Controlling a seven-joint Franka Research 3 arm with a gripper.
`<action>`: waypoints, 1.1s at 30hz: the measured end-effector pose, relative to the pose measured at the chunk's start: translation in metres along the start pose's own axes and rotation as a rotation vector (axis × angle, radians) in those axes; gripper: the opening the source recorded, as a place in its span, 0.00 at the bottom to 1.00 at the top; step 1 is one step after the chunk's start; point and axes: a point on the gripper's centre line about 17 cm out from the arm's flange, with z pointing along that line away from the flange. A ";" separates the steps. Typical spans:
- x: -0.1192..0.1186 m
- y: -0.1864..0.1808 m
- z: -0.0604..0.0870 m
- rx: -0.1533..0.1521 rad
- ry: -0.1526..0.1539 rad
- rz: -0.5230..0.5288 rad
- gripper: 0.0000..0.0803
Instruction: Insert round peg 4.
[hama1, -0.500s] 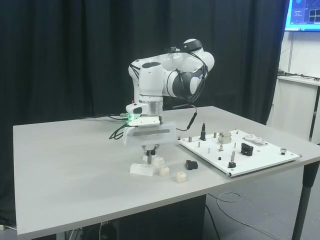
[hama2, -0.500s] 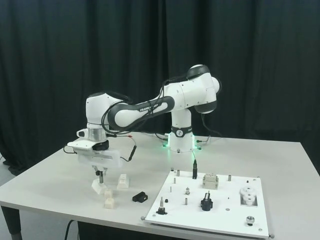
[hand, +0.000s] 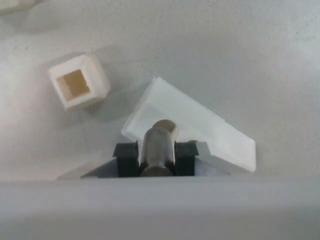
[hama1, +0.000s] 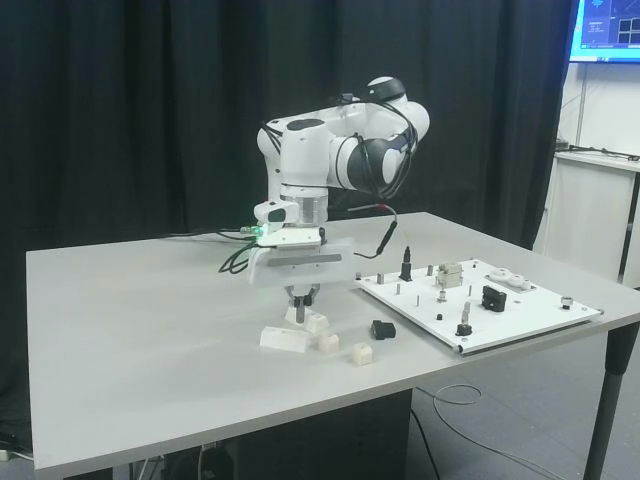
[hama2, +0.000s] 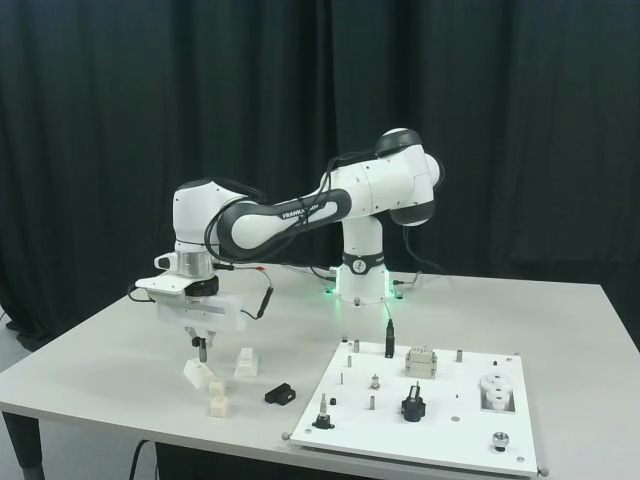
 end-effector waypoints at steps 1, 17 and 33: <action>0.000 0.000 0.000 0.000 0.000 0.004 0.19; -0.002 -0.002 0.004 0.006 -0.007 0.033 0.19; -0.002 -0.004 0.006 0.010 -0.006 0.044 0.19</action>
